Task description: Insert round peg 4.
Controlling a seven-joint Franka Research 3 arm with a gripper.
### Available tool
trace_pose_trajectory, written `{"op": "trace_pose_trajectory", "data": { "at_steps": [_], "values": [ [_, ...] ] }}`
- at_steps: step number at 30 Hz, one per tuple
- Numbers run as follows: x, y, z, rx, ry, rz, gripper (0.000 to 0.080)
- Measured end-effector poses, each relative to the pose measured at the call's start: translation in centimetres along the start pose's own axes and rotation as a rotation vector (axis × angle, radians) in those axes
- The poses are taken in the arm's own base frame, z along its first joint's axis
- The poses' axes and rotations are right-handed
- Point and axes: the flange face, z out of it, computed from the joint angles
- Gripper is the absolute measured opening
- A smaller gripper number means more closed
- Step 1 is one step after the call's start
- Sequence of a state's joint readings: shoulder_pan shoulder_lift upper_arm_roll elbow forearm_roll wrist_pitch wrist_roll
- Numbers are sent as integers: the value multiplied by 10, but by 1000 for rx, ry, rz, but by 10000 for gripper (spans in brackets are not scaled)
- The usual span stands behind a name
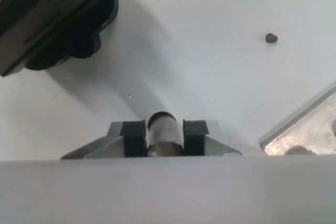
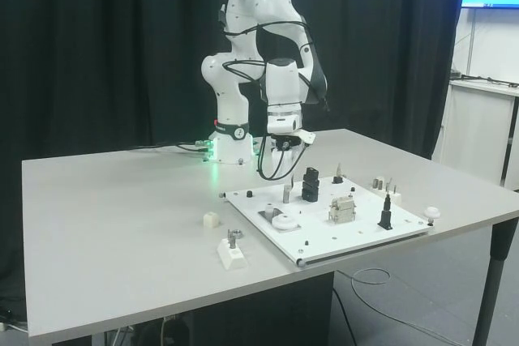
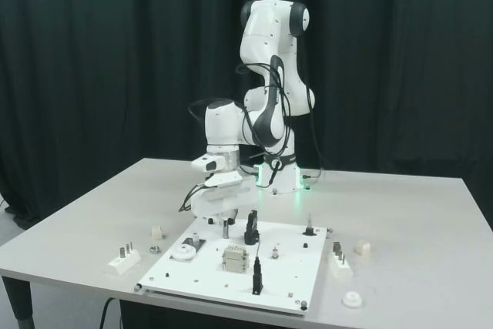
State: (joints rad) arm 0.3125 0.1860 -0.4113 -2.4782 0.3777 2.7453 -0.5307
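Note:
In the wrist view my gripper (image 1: 164, 132) is shut on a short round grey metal peg (image 1: 161, 129), pinched between the two black pads (image 1: 135, 137). The peg stands upright, just over the white board (image 1: 210, 66), and casts a long shadow across it. In the second room view the gripper (image 3: 225, 219) hangs low over the board's back left part, with the peg (image 3: 225, 228) beneath it. From the first room view the peg (image 2: 286, 193) shows as a small upright grey pin under the hand. No hole beneath the peg is visible.
A black block (image 1: 58, 19) rises from the board (image 2: 357, 228) close beside the peg (image 2: 310, 185). A grey metal plate (image 1: 307, 132) lies on the other side, and a small black stud (image 1: 270, 38) sits farther off. Other fixtures stand across the board. A white peg holder (image 2: 231, 253) rests on the grey table (image 2: 122, 208).

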Motion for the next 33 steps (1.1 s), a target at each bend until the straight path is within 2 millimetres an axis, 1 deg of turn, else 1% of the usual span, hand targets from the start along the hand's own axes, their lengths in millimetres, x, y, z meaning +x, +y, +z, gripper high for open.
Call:
{"op": "trace_pose_trajectory", "data": {
  "at_steps": [19, 33],
  "values": [
    [0, -2, 5, -1, 2, 7, 146],
    [0, -2, 5, 1, 4, 13, 146]
  ]
}}
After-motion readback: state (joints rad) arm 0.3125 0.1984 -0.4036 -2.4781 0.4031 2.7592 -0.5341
